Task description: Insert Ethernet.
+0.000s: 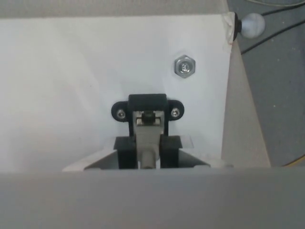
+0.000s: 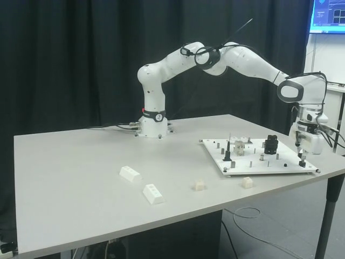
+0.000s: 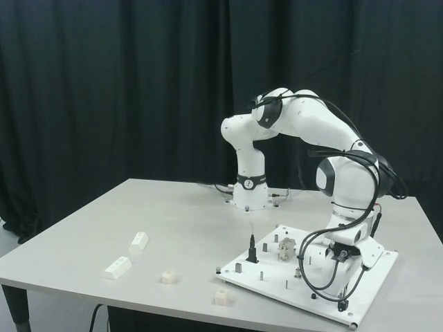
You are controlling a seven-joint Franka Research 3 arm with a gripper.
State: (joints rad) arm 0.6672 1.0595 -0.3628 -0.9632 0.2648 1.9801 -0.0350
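In the wrist view a grey Ethernet plug (image 1: 147,136) sits between my two black fingers (image 1: 125,153), with its tip at the mouth of a black socket (image 1: 147,106) screwed to the white board (image 1: 66,86). My gripper (image 1: 147,151) is shut on the plug. How deep the plug sits in the socket I cannot tell. In the first room view the gripper (image 2: 302,155) is low over the near right corner of the white board (image 2: 280,168). In the second room view it (image 3: 342,296) is at the board's (image 3: 277,290) front edge.
A steel nut (image 1: 184,66) is fixed on the board beside the socket. The board also carries a black block (image 2: 270,144) and several small pegs and fixtures (image 2: 239,144). Two white blocks (image 2: 130,173) (image 2: 153,193) and two small cubes (image 2: 199,185) (image 2: 247,182) lie on the grey table (image 2: 70,162).
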